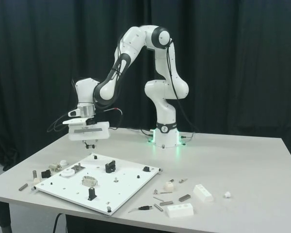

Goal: Place bolt 4.

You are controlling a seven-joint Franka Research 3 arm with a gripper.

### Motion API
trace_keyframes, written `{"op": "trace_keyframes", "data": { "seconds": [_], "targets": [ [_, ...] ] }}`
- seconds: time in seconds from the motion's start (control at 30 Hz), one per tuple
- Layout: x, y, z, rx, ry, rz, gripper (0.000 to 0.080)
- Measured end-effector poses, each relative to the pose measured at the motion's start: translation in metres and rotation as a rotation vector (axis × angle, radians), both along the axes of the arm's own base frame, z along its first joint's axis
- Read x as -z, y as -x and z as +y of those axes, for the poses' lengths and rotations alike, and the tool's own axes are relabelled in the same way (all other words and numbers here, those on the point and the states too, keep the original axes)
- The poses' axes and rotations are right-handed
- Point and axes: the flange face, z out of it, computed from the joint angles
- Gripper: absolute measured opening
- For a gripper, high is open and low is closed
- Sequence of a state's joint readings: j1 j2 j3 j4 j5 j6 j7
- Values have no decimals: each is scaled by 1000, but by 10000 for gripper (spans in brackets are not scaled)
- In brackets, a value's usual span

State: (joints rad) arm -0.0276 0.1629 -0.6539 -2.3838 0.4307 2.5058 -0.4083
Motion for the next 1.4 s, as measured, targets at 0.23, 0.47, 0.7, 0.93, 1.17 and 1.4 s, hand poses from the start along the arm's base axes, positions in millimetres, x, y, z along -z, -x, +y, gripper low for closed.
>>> {"op": "trace_keyframes", "data": {
  "seconds": [0.23,0.47,0.7,0.93,1.17,1.4],
  "targets": [
    [-13,-14,12,-19,-33,-11,241],
    [-26,-33,40,-33,-79,-17,241],
    [-36,-57,84,-49,-117,-6,241],
    [-41,-82,143,-51,-135,32,241],
    [-42,-103,218,-48,-135,78,241],
    [-42,-114,298,-45,-115,122,241]
  ]
}}
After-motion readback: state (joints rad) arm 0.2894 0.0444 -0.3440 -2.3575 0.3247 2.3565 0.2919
